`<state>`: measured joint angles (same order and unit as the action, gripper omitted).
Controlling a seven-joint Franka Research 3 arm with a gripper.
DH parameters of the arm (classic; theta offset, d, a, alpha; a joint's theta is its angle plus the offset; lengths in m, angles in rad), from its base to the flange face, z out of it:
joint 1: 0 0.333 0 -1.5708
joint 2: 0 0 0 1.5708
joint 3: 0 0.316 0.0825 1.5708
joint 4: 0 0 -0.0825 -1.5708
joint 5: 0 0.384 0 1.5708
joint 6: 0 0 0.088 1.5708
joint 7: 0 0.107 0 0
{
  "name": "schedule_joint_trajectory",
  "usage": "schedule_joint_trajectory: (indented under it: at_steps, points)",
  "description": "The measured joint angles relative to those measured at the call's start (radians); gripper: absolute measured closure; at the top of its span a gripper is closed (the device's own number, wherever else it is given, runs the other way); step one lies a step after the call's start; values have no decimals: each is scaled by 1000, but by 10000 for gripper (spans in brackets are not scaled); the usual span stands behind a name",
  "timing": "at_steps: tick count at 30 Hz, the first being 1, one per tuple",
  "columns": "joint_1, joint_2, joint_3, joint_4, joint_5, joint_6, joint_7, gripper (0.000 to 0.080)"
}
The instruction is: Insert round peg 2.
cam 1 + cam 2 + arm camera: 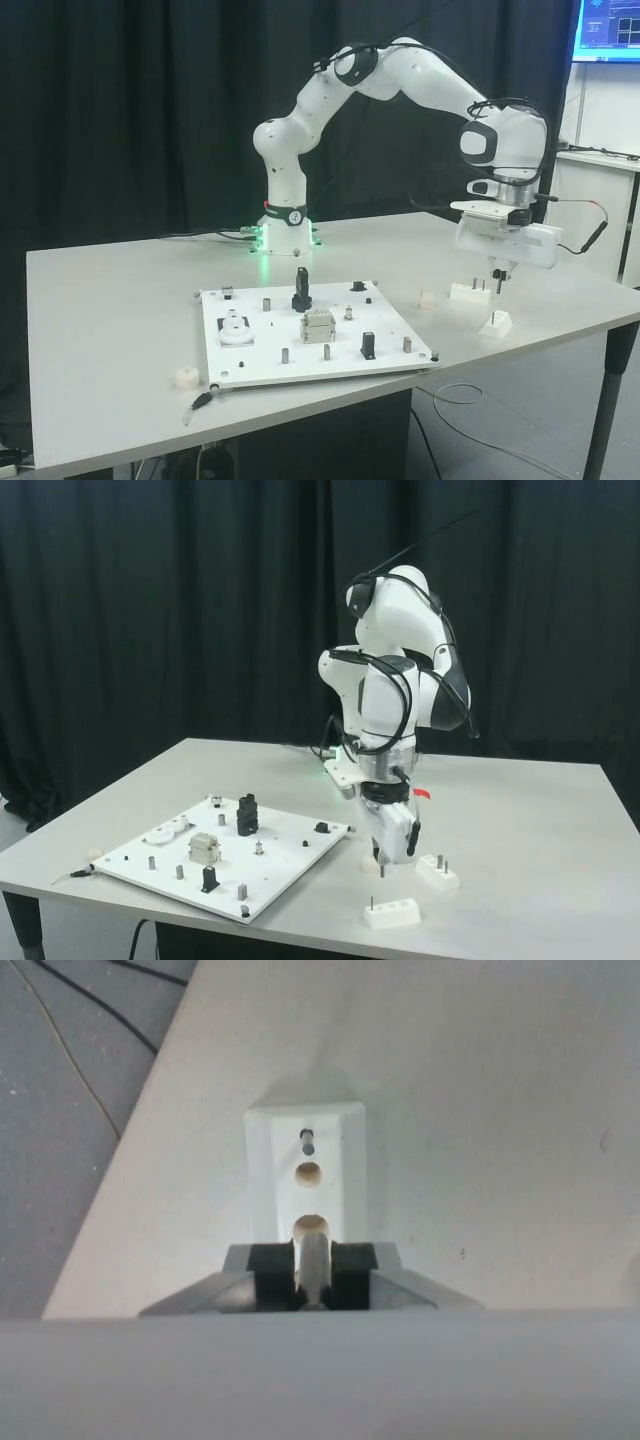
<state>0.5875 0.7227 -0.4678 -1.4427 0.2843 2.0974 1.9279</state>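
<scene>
My gripper is shut on a grey round peg, held upright between the black pads. Below it lies a small white holder block with three holes in a row. The farthest hole holds a thin dark pin; the middle hole is empty. The peg's lower end lines up with the nearest hole. In the room views the gripper hangs a little above this block, near the table's front edge.
A second white block with thin pins stands just behind the first. The white assembly board carries several small parts. A small white cylinder lies by the board's corner. Black cables run over the grey table.
</scene>
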Motion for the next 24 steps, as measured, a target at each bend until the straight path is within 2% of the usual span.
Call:
schedule_joint_trajectory:
  at_steps: [13, 24]
  points:
    - [-2, -1, -16, 0, -25, 13, -149, 732]
    - [-26, -6, -36, -23, -104, 13, -433, 732]
